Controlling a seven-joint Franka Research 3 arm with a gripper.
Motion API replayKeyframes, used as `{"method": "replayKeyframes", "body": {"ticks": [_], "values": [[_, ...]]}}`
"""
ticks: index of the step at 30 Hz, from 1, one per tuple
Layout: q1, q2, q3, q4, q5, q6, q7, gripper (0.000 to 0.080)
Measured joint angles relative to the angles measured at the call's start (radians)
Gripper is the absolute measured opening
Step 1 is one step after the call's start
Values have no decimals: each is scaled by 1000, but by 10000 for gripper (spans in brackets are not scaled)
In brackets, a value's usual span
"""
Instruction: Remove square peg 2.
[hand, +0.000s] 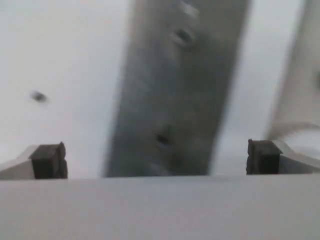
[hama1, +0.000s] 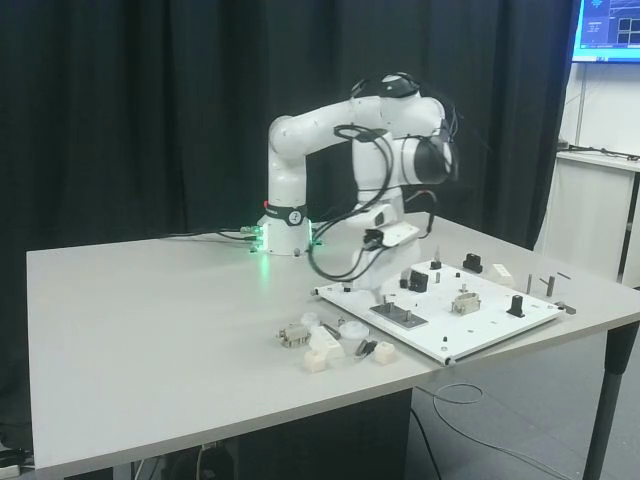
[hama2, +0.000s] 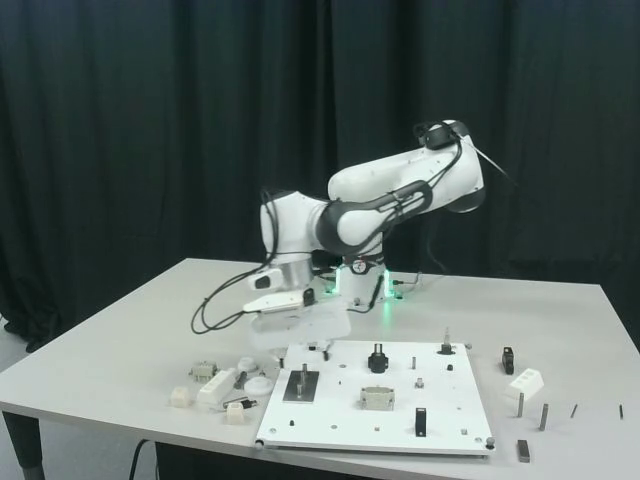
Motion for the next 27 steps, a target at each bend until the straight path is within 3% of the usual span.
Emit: {"method": "replayKeyframes", "body": {"ticks": [27], "values": [[292,36,-43,5,-194,-36,440,800]]}}
